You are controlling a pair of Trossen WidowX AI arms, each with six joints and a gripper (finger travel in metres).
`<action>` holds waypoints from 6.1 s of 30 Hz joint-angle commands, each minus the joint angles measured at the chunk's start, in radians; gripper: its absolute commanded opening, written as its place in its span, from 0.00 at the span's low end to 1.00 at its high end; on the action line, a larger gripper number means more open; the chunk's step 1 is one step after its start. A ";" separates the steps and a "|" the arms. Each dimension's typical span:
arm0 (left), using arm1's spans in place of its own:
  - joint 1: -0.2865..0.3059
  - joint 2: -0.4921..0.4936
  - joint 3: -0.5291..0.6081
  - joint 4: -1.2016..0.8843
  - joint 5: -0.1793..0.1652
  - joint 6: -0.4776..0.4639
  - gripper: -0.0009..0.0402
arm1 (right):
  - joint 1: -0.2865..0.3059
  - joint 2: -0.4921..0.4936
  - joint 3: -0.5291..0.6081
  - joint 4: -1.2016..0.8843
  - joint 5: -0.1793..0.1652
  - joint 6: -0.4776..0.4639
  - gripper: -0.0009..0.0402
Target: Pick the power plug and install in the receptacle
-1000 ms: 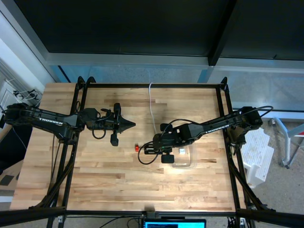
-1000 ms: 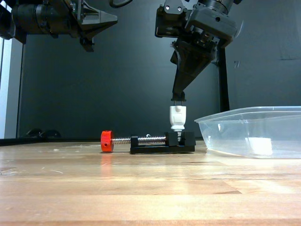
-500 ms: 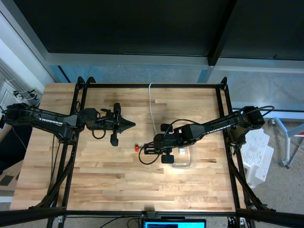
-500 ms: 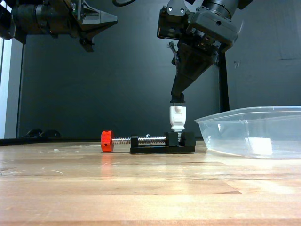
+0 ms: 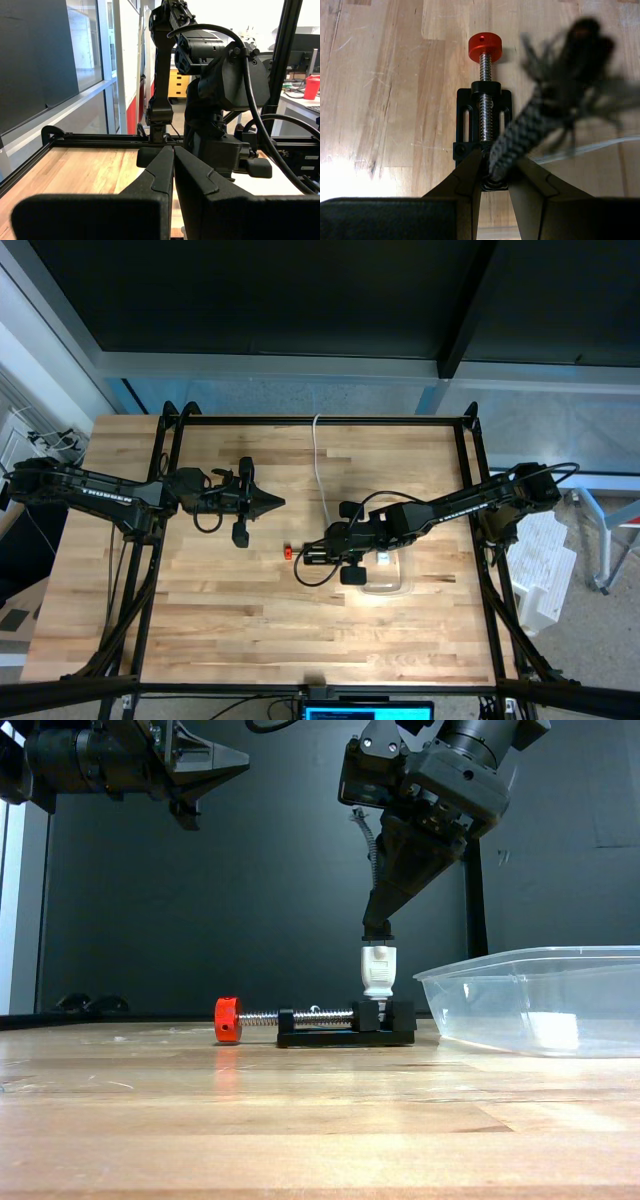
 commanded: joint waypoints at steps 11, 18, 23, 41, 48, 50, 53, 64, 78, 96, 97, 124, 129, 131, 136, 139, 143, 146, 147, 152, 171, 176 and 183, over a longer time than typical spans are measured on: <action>0.000 0.000 0.000 0.000 0.000 0.000 0.02 | -0.010 0.007 -0.022 0.008 -0.003 -0.005 0.02; 0.000 0.000 0.000 0.000 0.000 0.000 0.02 | -0.010 0.004 -0.017 0.008 -0.003 -0.004 0.03; 0.000 0.000 0.000 0.001 0.000 0.000 0.02 | -0.008 -0.007 -0.009 0.006 -0.003 -0.004 0.08; 0.000 0.000 0.000 0.000 0.000 0.000 0.02 | -0.002 -0.045 0.005 -0.007 -0.003 -0.003 0.33; 0.000 0.000 0.000 0.000 0.000 0.000 0.02 | 0.000 -0.081 0.005 -0.027 -0.003 0.000 0.43; 0.000 0.000 0.000 0.000 0.000 0.000 0.02 | 0.000 -0.098 0.005 -0.040 -0.003 0.000 0.44; 0.000 0.000 0.000 0.000 0.000 0.000 0.02 | 0.001 -0.134 0.005 -0.060 -0.004 0.000 0.45; 0.000 0.000 0.000 0.000 0.000 0.000 0.02 | 0.002 -0.208 0.005 -0.133 -0.013 -0.004 0.36; 0.000 0.000 0.000 0.000 0.000 0.000 0.02 | -0.006 -0.351 -0.021 -0.066 -0.005 -0.014 0.04; 0.000 0.000 0.000 0.000 0.000 0.000 0.02 | -0.077 -0.626 -0.316 0.409 -0.044 -0.072 0.02; 0.000 0.000 0.000 0.000 0.000 0.000 0.02 | -0.084 -0.640 -0.337 0.443 -0.054 -0.072 0.02; 0.000 0.000 0.000 0.000 0.000 0.000 0.02 | -0.188 -0.801 -0.621 0.867 -0.143 -0.079 0.02; 0.000 0.000 0.000 0.001 0.000 0.000 0.02 | -0.187 -0.801 -0.632 0.869 -0.143 -0.091 0.02; 0.000 0.000 0.000 0.000 0.000 0.000 0.02 | -0.187 -0.800 -0.639 0.885 -0.143 -0.092 0.02; 0.000 0.000 0.000 0.001 0.000 0.000 0.02 | -0.187 -0.799 -0.656 0.919 -0.143 -0.090 0.02; 0.000 0.000 0.000 0.000 0.000 0.000 0.02 | -0.187 -0.799 -0.656 0.919 -0.143 -0.090 0.02; 0.000 0.000 0.000 0.000 0.000 0.000 0.02 | -0.187 -0.799 -0.662 0.919 -0.143 -0.090 0.02; 0.000 0.000 0.000 0.000 0.000 0.000 0.02 | -0.187 -0.799 -0.665 0.918 -0.143 -0.090 0.02; 0.000 0.000 0.000 0.000 0.000 0.000 0.02 | -0.187 -0.799 -0.665 0.919 -0.143 -0.090 0.02; 0.000 0.000 0.000 0.000 0.000 0.000 0.02 | -0.187 -0.801 -0.665 0.920 -0.143 -0.095 0.02; 0.000 0.000 0.000 0.000 0.000 0.000 0.02 | -0.187 -0.801 -0.665 0.918 -0.143 -0.098 0.02; 0.000 0.000 0.000 0.000 0.000 0.000 0.02 | -0.188 -0.801 -0.665 0.918 -0.143 -0.098 0.02; 0.000 0.000 0.000 0.000 0.000 0.000 0.02 | -0.187 -0.801 -0.665 0.917 -0.143 -0.098 0.02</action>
